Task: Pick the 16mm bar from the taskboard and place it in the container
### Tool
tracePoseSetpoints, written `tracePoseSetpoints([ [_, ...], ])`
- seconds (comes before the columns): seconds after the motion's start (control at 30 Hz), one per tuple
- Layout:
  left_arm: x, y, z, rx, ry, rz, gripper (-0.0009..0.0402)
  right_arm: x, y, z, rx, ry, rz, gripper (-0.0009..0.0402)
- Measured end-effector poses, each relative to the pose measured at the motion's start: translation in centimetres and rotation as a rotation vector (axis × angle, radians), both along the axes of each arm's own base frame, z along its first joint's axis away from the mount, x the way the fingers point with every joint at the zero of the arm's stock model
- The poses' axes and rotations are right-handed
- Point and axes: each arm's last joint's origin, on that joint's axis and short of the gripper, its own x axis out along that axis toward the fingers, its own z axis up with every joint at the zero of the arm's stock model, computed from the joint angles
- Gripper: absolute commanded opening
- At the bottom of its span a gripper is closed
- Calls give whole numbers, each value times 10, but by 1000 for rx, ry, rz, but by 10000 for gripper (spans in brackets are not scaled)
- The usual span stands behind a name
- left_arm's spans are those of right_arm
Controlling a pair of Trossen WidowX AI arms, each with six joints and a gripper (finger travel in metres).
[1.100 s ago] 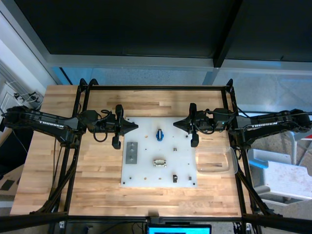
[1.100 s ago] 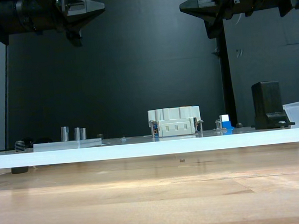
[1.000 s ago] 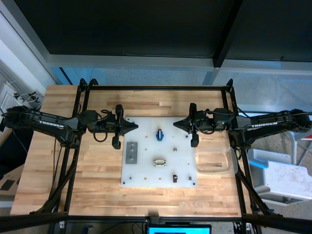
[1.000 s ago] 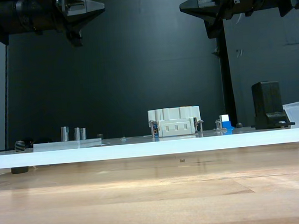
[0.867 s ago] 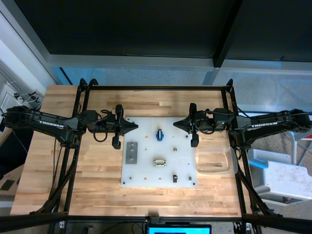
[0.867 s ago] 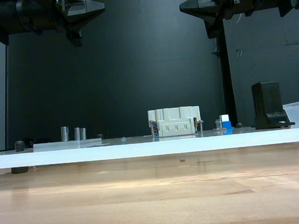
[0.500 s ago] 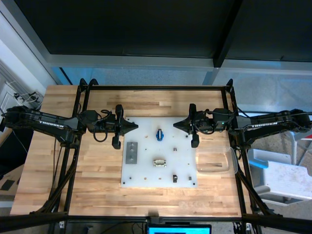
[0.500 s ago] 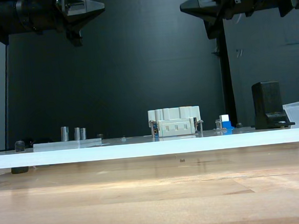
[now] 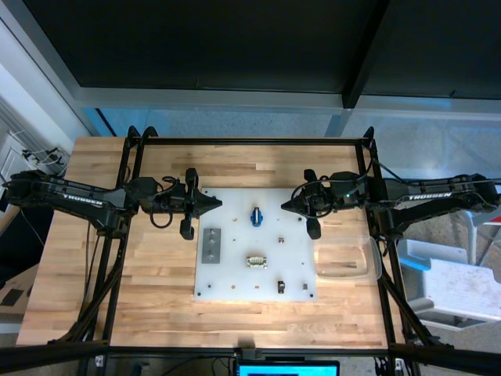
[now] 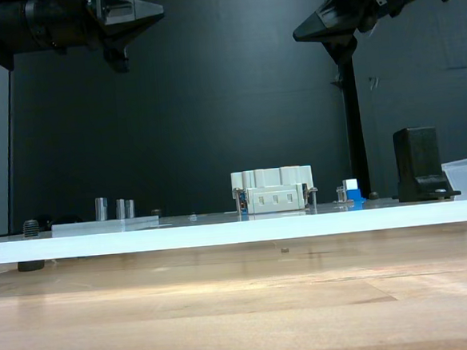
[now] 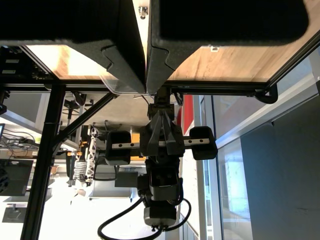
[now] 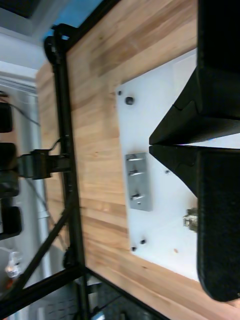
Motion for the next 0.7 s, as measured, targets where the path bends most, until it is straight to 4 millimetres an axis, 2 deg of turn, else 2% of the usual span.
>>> tracePoseSetpoints([
  [0.4,0,0,0,0,1,0,0,22,1,11,-37,317,6,0],
  [0.7,0,0,0,0,0,0,0,38,4,9,-39,558,17,0],
])
